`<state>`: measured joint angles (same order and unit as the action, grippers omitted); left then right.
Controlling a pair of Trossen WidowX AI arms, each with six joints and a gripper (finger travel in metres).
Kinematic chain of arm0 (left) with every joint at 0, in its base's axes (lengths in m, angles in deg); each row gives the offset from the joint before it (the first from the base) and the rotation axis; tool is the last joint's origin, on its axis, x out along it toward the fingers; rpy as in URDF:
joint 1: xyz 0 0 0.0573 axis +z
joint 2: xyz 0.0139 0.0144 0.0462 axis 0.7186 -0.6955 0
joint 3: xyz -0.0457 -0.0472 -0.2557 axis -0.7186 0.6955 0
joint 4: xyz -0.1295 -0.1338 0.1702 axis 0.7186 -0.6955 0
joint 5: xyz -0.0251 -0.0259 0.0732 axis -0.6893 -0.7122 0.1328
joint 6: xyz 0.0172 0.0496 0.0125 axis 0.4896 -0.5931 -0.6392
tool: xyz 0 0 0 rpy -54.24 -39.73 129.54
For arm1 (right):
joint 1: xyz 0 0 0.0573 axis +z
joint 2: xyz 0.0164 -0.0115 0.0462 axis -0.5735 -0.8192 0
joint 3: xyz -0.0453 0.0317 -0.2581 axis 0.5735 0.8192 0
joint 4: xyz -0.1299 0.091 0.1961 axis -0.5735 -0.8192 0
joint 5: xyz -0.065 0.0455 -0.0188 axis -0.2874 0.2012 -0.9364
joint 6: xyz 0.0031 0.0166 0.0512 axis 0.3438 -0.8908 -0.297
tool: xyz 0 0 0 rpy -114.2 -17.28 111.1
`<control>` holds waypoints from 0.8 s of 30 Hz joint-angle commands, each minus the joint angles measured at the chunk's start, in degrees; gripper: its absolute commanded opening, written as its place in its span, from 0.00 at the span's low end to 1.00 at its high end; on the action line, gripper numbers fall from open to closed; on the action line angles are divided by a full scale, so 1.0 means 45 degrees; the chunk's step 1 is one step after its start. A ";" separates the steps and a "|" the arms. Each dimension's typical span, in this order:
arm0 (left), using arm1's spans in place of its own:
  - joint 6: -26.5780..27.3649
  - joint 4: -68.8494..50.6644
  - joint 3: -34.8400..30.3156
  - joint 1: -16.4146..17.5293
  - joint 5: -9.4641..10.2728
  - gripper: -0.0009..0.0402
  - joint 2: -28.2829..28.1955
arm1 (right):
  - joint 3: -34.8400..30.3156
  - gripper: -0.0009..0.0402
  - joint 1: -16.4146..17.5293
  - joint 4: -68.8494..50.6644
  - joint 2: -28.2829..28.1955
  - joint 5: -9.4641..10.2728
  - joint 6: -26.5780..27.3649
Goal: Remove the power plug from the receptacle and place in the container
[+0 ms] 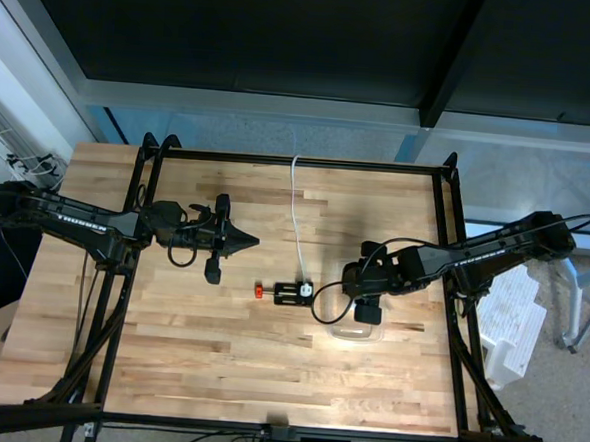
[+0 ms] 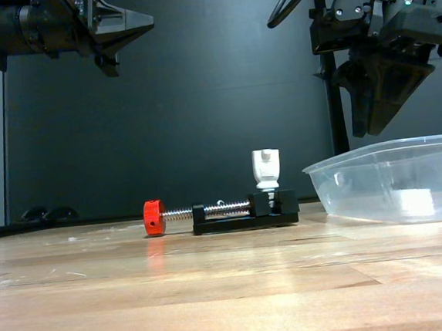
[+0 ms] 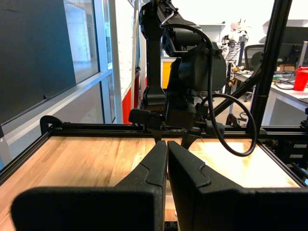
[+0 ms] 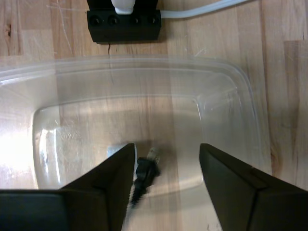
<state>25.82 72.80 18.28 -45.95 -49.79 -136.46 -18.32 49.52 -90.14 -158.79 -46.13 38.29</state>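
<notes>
Power plug [image 4: 144, 172], black, blurry, seemingly in container [image 4: 232, 83] under right gripper [image 4: 166, 149], jaws apart; left gripper [image 1: 254, 243] aloft, jaws together.

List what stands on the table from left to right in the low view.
Red knob → receptacle → container. The black clamp base spans under the receptacle, so it is left out. Overhead, the left gripper hangs at the left, the right gripper above the container.
</notes>
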 commanded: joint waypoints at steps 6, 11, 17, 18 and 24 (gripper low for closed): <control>0.0000 0.0000 -0.0005 0.0000 -0.0005 0.02 0.0000 | -0.0010 0.58 0.0000 -0.0112 0.0656 0.0005 0.0039; 0.0000 0.0000 -0.0005 0.0000 -0.0005 0.02 0.0000 | -0.0010 0.54 -0.0019 0.0223 0.1447 -0.0005 0.0597; 0.0000 0.0000 -0.0005 0.0000 -0.0005 0.02 0.0000 | -0.0010 0.36 -0.0782 0.1243 0.3138 0.0121 0.1724; 0.0000 0.0000 -0.0005 0.0000 -0.0005 0.02 0.0000 | -0.0010 0.33 -0.0957 0.1433 0.3342 0.0141 0.1962; 0.0000 0.0000 -0.0005 0.0005 -0.0005 0.02 0.0000 | -0.0005 0.11 -0.2040 0.3215 0.3954 0.1413 0.3016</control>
<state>25.82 72.80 18.28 -45.95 -49.79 -136.46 -18.36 41.19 -77.57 -141.06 -41.15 51.16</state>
